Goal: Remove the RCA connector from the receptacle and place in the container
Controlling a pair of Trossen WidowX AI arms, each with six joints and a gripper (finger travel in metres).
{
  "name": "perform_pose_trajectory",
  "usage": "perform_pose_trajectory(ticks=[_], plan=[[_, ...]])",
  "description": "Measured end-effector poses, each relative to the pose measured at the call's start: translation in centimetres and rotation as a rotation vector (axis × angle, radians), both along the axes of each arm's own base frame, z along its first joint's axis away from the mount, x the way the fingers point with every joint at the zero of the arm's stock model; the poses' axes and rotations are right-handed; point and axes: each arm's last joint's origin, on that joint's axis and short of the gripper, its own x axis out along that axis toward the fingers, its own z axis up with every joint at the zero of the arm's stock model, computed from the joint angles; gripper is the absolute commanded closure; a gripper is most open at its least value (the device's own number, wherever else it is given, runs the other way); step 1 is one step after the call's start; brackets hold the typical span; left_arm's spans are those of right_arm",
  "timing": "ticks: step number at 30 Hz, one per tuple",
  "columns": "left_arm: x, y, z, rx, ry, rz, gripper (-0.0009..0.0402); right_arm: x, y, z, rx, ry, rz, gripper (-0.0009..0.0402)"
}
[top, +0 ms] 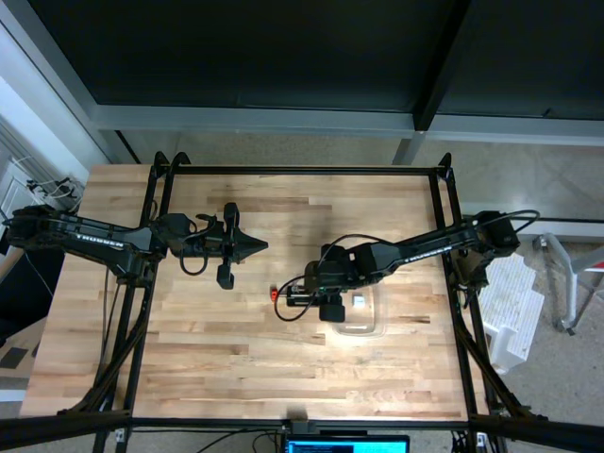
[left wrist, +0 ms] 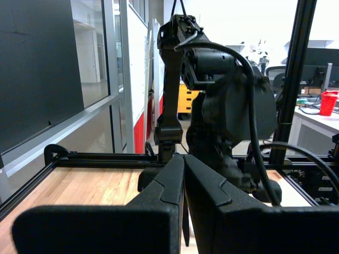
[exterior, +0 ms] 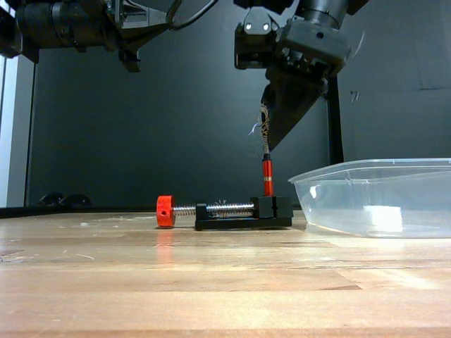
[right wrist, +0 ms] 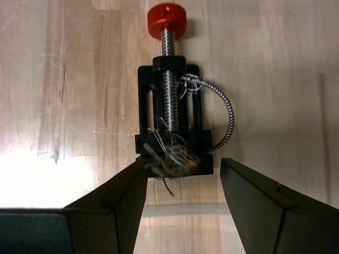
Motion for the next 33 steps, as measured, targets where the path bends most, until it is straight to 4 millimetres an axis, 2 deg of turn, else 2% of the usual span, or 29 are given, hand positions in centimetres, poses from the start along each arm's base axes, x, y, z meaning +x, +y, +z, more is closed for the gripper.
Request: perform_pose_trajectory(ticks=[11, 18, 25, 33], plan=[[0.0, 0.0, 0.0, 0.000, 0.000, 0.000, 0.0393, 0.9, 0.3, -2.4, -0.012, 0.054, 0.007, 0.0204], [0.0, 0.0, 0.0, 0.000, 0.000, 0.000, 0.0393, 1.0, 0.2, -2.5, -0.036, 0.045, 0.010, 0.0215], [0.0, 0.0, 0.0, 0.000, 0.000, 0.000, 0.0393, 1.2, 0.3, -2.4, -0.036, 0.032, 0.016, 0.0241], [0.0, 0.0, 0.0, 0.000, 0.000, 0.000, 0.0393, 1.1, 0.3, -2.4, -0.038, 0.033, 0.021, 0.0290]])
